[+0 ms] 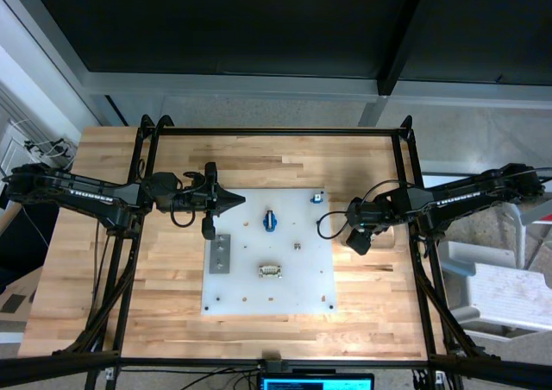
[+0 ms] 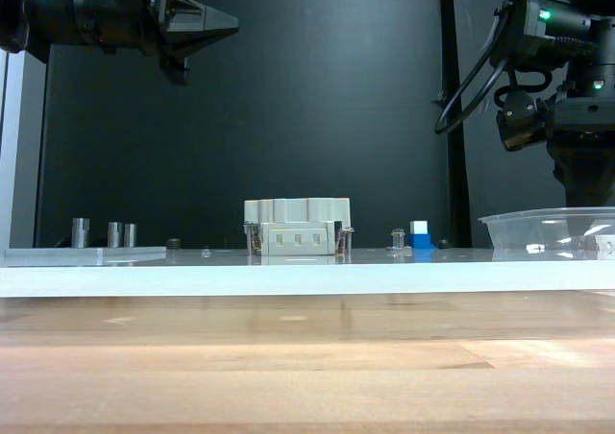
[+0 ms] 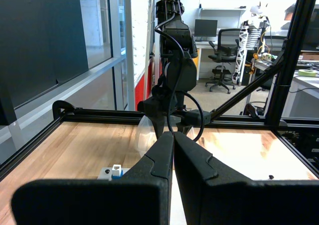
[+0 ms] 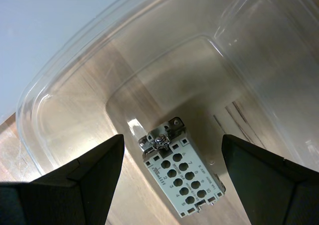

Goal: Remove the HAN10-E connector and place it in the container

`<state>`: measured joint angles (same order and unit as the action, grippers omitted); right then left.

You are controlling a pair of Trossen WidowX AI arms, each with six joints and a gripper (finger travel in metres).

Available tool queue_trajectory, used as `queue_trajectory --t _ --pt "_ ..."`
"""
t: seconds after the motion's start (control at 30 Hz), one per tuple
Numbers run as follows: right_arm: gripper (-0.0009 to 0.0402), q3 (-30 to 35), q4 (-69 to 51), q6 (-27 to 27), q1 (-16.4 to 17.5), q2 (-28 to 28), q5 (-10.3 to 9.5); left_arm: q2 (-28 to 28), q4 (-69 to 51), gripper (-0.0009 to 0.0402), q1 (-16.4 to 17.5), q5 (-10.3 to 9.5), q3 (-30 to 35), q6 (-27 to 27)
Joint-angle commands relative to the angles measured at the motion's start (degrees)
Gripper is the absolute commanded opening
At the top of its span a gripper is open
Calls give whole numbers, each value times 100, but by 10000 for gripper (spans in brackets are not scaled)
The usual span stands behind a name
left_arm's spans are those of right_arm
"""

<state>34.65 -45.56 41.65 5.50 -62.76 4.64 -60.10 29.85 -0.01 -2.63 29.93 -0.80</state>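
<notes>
Now right gripper (image 4: 170, 141) overhangs one connector (image 4: 182, 177) in container (image 4: 60, 85), left gripper (image 1: 237, 200) aloft.

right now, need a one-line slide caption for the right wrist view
Right gripper open above the HAN10-E connector lying in the clear container; left gripper, shut, hovers over the white board's far-left corner.

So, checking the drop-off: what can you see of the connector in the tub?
The connector is a small pale grey plastic block with ten numbered round holes in two rows and a metal screw at one end. It lies face up on the floor of the clear container, untouched. The right gripper hangs open above it; the left gripper is shut over the white board.
</notes>
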Motion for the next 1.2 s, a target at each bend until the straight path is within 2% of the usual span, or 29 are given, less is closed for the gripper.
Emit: queue_trajectory --t 0.03,0.47,0.63,1.2 --pt "275 0 -111 4 0 11 -35 0 2 0 2 0 2 0" --pt "275 0 -153 11 0 205 -35 0 2 0 0 0 2 0" --pt "275 0 -181 7 0 262 -162 -2 2 0 2 0 2 0" --pt "275 0 -179 9 0 269 -164 0 2 0 2 0 2 0"
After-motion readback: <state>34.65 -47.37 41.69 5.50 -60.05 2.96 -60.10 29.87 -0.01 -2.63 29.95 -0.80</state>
